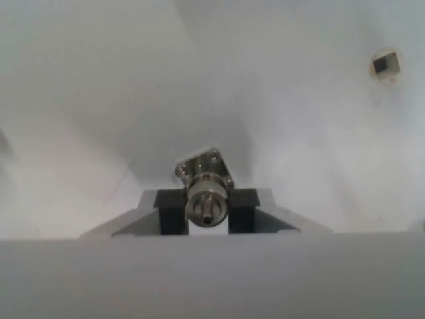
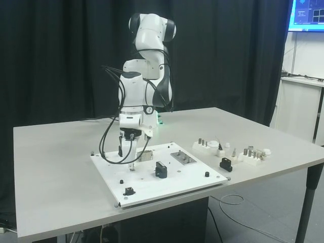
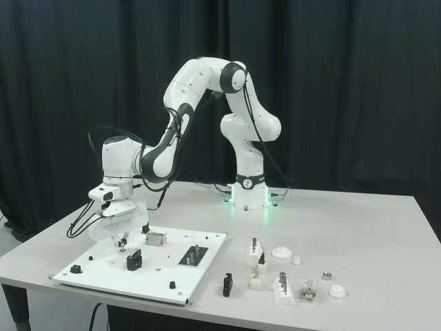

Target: Insert BNC.

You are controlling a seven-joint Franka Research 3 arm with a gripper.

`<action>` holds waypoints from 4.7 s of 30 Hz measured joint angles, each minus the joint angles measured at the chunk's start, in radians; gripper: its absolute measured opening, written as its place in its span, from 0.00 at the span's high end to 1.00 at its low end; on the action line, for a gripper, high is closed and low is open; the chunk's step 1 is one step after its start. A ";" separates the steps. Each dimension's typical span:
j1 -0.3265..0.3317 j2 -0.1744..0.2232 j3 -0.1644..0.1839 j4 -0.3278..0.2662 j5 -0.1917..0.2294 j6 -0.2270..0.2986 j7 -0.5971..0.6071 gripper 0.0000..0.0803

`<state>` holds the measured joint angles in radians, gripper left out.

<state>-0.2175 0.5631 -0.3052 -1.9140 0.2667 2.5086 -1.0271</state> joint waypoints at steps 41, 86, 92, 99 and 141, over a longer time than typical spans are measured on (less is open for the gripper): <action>0.000 0.002 0.000 0.003 0.000 -0.001 -0.122 0.84; 0.001 0.006 0.000 0.007 -0.001 -0.001 -0.321 0.84; 0.001 0.010 0.000 0.010 -0.001 -0.001 -0.355 0.84; 0.001 0.010 0.000 0.010 -0.001 0.000 -0.393 0.84; 0.002 0.012 -0.005 0.010 0.039 0.000 -0.366 0.84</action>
<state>-0.2160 0.5753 -0.3101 -1.9043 0.3056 2.5083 -1.3934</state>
